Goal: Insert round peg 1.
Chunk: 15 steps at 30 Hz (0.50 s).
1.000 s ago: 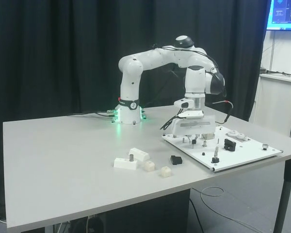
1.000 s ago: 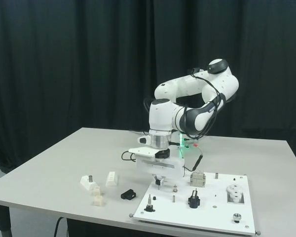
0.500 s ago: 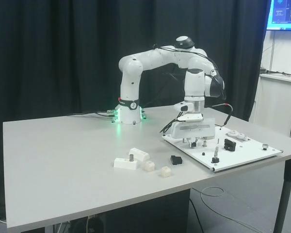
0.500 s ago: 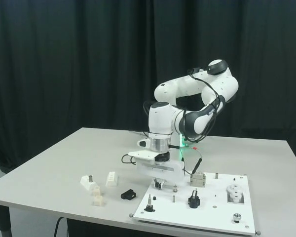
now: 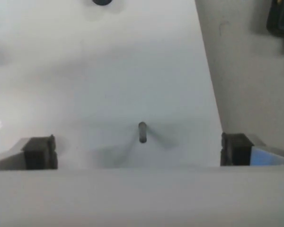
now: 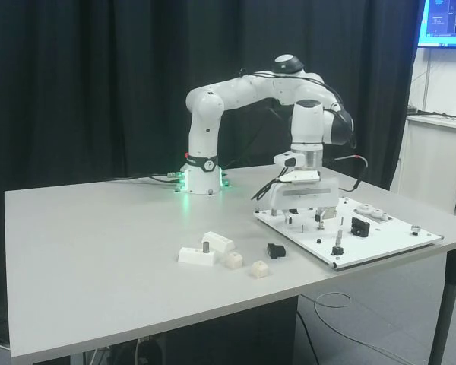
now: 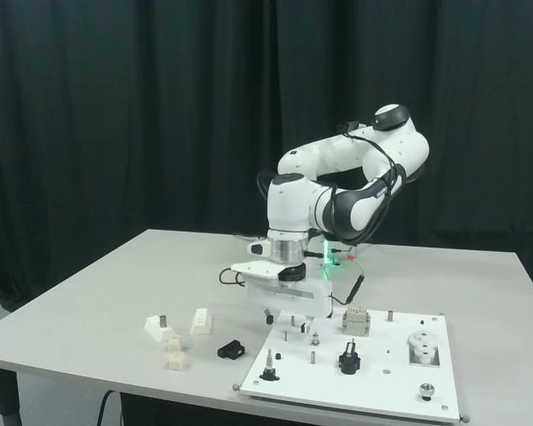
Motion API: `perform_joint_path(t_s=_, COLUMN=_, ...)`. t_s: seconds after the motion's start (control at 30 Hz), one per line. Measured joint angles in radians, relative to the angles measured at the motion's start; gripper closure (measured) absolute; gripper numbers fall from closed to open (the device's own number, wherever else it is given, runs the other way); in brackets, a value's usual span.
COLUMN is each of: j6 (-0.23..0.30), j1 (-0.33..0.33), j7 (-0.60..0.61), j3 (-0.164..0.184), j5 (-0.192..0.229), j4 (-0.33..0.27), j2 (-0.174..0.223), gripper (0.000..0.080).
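Observation:
In the wrist view a thin grey round peg (image 5: 141,132) stands upright in the white board (image 5: 109,71), close to the board's edge. My gripper (image 5: 137,151) hangs above it, open, with one black fingertip (image 5: 38,152) far to each side and nothing touching the peg. From the second room view the gripper (image 7: 285,320) sits just over the board's (image 7: 382,377) near left corner, with the small peg (image 7: 284,335) below it. The first room view has the gripper (image 6: 303,217) low over the board (image 6: 387,237).
The board carries several other pegs, a black plug (image 7: 347,361), a grey connector (image 7: 356,321) and a white socket (image 7: 423,347). On the grey table (image 6: 99,243) beside the board lie white blocks (image 6: 207,249) and a small black part (image 6: 276,249).
The gripper went down to the board with the peg, then opened and rose a little. The peg now stands free in the board.

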Motion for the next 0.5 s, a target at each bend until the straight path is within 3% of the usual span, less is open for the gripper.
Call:
perform_joint_path(t_s=0.03, j6=-0.006, j1=0.0, j7=0.002, j3=-0.005, j5=-0.004, j4=0.002, j2=0.0, gripper=0.006)
perform_joint_path(t_s=0.17, j6=-0.031, j1=0.0, j7=0.012, j3=-0.025, j5=-0.018, j4=0.009, j2=0.0, gripper=0.006)
perform_joint_path(t_s=0.2, j6=-0.036, j1=0.0, j7=0.015, j3=-0.029, j5=-0.021, j4=0.01, j2=0.0, gripper=0.0013)
perform_joint_path(t_s=0.5, j6=-0.066, j1=0.0, j7=0.026, j3=-0.055, j5=-0.04, j4=0.019, j2=0.0, gripper=0.0005)
